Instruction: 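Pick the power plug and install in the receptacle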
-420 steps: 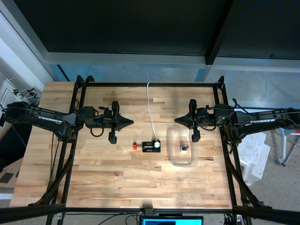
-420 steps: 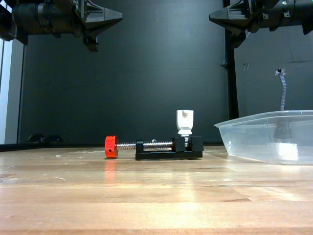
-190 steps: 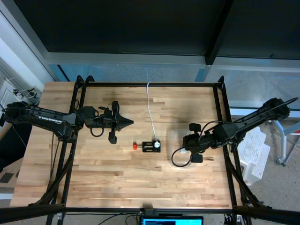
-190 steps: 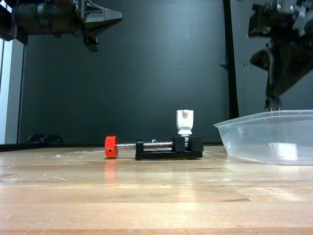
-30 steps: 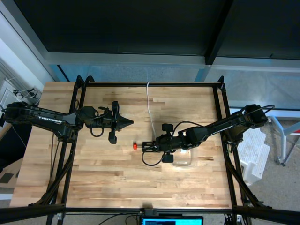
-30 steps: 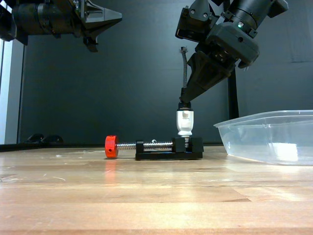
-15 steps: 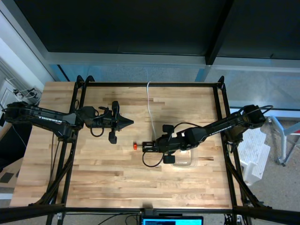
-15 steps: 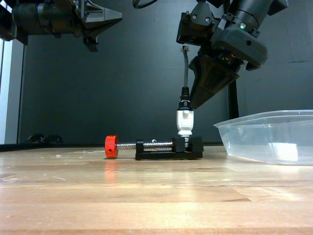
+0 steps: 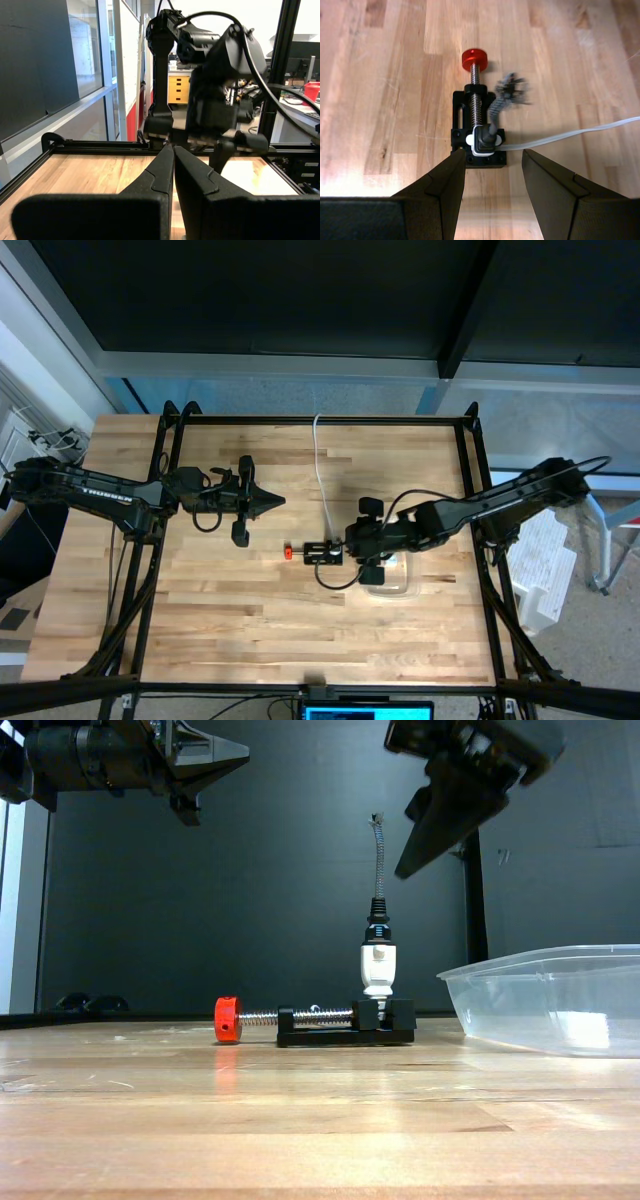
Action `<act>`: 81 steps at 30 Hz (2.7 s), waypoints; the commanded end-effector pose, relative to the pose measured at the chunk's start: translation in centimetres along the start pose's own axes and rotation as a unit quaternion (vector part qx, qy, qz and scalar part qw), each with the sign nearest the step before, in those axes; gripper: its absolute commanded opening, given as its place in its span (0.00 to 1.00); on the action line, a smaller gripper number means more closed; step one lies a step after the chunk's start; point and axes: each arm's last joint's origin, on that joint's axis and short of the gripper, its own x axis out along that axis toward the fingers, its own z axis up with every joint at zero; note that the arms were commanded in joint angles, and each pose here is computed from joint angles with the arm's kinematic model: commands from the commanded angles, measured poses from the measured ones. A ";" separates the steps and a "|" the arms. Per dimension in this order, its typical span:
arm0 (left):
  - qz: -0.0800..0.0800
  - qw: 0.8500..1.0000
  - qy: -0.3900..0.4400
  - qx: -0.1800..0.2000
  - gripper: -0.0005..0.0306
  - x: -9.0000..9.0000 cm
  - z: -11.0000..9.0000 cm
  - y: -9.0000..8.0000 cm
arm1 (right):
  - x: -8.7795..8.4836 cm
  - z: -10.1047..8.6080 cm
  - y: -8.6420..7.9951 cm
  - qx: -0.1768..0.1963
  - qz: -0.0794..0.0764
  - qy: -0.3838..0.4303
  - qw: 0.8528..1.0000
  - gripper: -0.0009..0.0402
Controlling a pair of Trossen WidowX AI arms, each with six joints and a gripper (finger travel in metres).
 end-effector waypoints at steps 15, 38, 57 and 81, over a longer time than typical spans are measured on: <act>0.000 1.000 0.000 0.000 0.02 0.0 0.0 0.0 | -4.8 -1.4 -3.8 0.028 0.028 -0.159 0.986 0.02; 0.000 1.000 0.000 0.000 0.02 0.0 0.0 0.0 | -5.9 -5.4 -8.4 0.048 0.022 -0.425 0.903 0.02; 0.000 1.000 0.000 0.000 0.02 0.0 0.0 0.0 | -6.0 -6.3 -8.6 0.038 0.046 -0.443 0.895 0.02; 0.000 1.000 0.000 0.000 0.02 0.0 0.0 0.0 | -5.9 -6.4 -8.6 0.036 0.042 -0.439 0.897 0.02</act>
